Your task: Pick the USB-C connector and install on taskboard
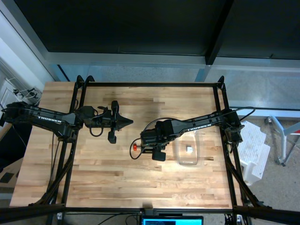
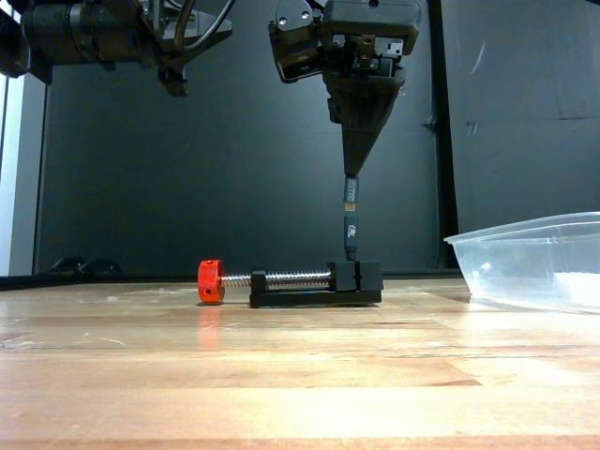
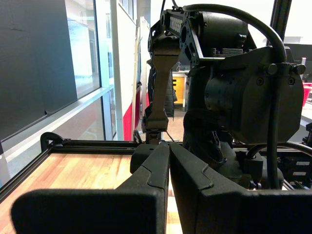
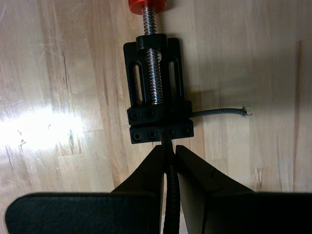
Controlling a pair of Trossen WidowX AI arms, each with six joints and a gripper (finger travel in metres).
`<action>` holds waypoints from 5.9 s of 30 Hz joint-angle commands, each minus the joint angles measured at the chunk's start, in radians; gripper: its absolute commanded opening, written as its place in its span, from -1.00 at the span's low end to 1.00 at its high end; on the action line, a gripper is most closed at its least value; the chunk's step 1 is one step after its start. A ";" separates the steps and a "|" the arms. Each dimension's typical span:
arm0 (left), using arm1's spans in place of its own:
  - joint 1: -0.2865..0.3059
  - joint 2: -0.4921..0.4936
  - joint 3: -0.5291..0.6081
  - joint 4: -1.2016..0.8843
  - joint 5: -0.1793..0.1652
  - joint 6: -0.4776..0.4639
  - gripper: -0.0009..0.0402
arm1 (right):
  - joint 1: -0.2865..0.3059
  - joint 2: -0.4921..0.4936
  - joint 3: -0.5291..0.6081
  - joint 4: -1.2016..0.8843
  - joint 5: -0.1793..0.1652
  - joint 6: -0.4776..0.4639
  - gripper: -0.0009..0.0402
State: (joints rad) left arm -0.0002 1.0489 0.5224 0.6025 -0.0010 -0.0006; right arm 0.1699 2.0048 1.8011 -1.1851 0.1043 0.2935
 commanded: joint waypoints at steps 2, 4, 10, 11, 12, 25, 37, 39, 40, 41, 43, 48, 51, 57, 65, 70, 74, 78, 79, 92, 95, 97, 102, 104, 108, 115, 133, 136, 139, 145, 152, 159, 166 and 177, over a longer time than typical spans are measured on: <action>0.000 0.000 0.000 0.000 0.000 0.000 -0.96 | 0.001 0.009 0.000 0.000 -0.001 0.001 -0.96; 0.000 0.000 0.000 0.000 0.000 0.000 -0.96 | 0.001 0.013 0.001 0.000 0.000 -0.004 -0.96; 0.000 0.000 0.000 0.000 0.000 0.000 -0.96 | 0.001 0.014 0.000 -0.002 0.000 -0.007 -0.96; 0.000 0.000 0.000 0.000 0.000 0.000 -0.96 | 0.001 0.014 0.000 -0.003 0.000 -0.007 -0.96; 0.000 0.000 0.000 0.000 0.000 0.000 -0.96 | 0.001 0.014 0.000 -0.003 0.000 -0.007 -0.96; 0.000 0.000 0.000 0.000 0.000 0.000 -0.96 | 0.000 0.017 0.000 -0.006 0.000 -0.014 -0.96; 0.000 0.000 0.000 0.000 0.000 0.000 -0.96 | 0.000 0.017 -0.030 0.025 0.001 -0.021 -0.96; 0.000 0.000 0.000 0.000 0.000 0.000 -0.96 | 0.000 0.017 -0.043 0.039 0.001 -0.022 -0.96; 0.000 0.000 0.000 0.000 0.000 0.000 -0.96 | 0.000 0.017 -0.048 0.044 0.001 -0.023 -0.96; 0.000 0.000 0.000 0.000 0.000 0.000 -0.96 | 0.000 0.017 -0.052 0.047 0.001 -0.022 -0.96; 0.000 0.000 0.000 0.000 0.000 0.000 -0.96 | 0.000 0.017 -0.057 0.052 0.001 -0.022 -0.96; 0.000 0.000 0.000 0.000 0.000 0.000 -0.96 | 0.001 0.017 -0.059 0.062 0.001 -0.023 -0.96; 0.000 0.000 0.000 0.000 0.000 0.000 -0.96 | 0.001 0.017 -0.059 0.063 0.001 -0.023 -0.96; 0.000 0.000 0.000 0.000 0.000 0.000 -0.96 | 0.001 0.014 -0.059 0.064 0.001 -0.023 -0.96; 0.000 0.000 0.000 0.000 0.000 0.000 -0.96 | 0.002 0.010 -0.059 0.064 0.000 -0.026 -0.93; 0.000 0.000 0.000 0.000 0.000 0.000 -0.96 | 0.003 0.009 -0.043 0.062 0.000 -0.040 -0.78; 0.000 0.000 0.000 0.000 0.000 0.000 -0.96 | 0.003 0.009 -0.029 0.061 0.000 -0.046 -0.59; 0.000 0.000 0.000 0.000 0.000 0.000 -0.96 | 0.004 0.005 -0.016 0.051 0.001 -0.050 -0.38; 0.000 0.000 0.000 0.000 0.000 0.000 -0.96 | 0.004 0.004 -0.013 0.048 0.001 -0.051 -0.33; 0.000 0.000 0.000 0.000 0.000 0.000 -0.96 | 0.005 -0.101 -0.011 -0.020 0.000 -0.080 0.09; 0.000 0.000 0.000 0.000 0.000 0.000 -0.96 | 0.005 -0.122 -0.011 -0.050 0.000 -0.091 0.09; 0.000 0.000 0.000 0.000 0.000 0.000 -0.96 | 0.005 -0.132 -0.011 -0.065 0.000 -0.091 0.09; 0.000 0.000 0.000 0.000 0.000 0.000 -0.96 | 0.005 -0.138 -0.011 -0.070 0.000 -0.091 0.09; 0.000 0.000 0.000 0.000 0.000 0.000 -0.96 | 0.005 -0.137 -0.011 -0.068 0.000 -0.093 0.09; 0.000 0.000 0.000 0.000 0.000 0.000 -0.96 | 0.005 -0.141 -0.011 -0.065 0.000 -0.103 0.08; 0.000 0.000 0.000 0.000 0.000 0.000 -0.96 | 0.000 -0.185 -0.013 -0.010 0.000 -0.145 0.01; 0.000 0.000 0.000 0.000 0.000 0.000 -0.96 | -0.107 -0.461 -0.298 0.430 -0.001 -0.260 -0.27; 0.000 0.000 0.000 0.000 0.000 0.000 -0.96 | -0.128 -0.522 -0.389 0.517 -0.004 -0.261 -0.38; 0.000 0.000 0.000 0.000 0.000 0.000 -0.96 | -0.148 -0.584 -0.480 0.615 -0.039 -0.280 -0.50; 0.000 0.000 0.000 0.000 0.000 0.000 -0.96 | -0.200 -0.687 -0.644 0.813 -0.079 -0.282 -0.82; 0.000 0.000 0.000 0.000 0.000 0.000 -0.96 | -0.223 -0.795 -0.811 1.077 -0.141 -0.289 -0.94; 0.000 0.000 0.000 0.000 0.000 0.000 -0.96 | -0.225 -0.866 -0.926 1.277 -0.150 -0.291 -0.96; 0.000 0.000 0.000 0.000 0.000 0.000 -0.96 | -0.222 -0.904 -1.042 1.484 -0.148 -0.256 -0.96; 0.000 0.000 0.000 0.000 0.000 0.000 -0.96 | -0.217 -0.905 -1.154 1.659 -0.158 -0.245 -0.96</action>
State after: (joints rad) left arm -0.0002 1.0489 0.5224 0.6025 -0.0006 -0.0006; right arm -0.0479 1.1000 0.6537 0.4587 -0.0505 0.0479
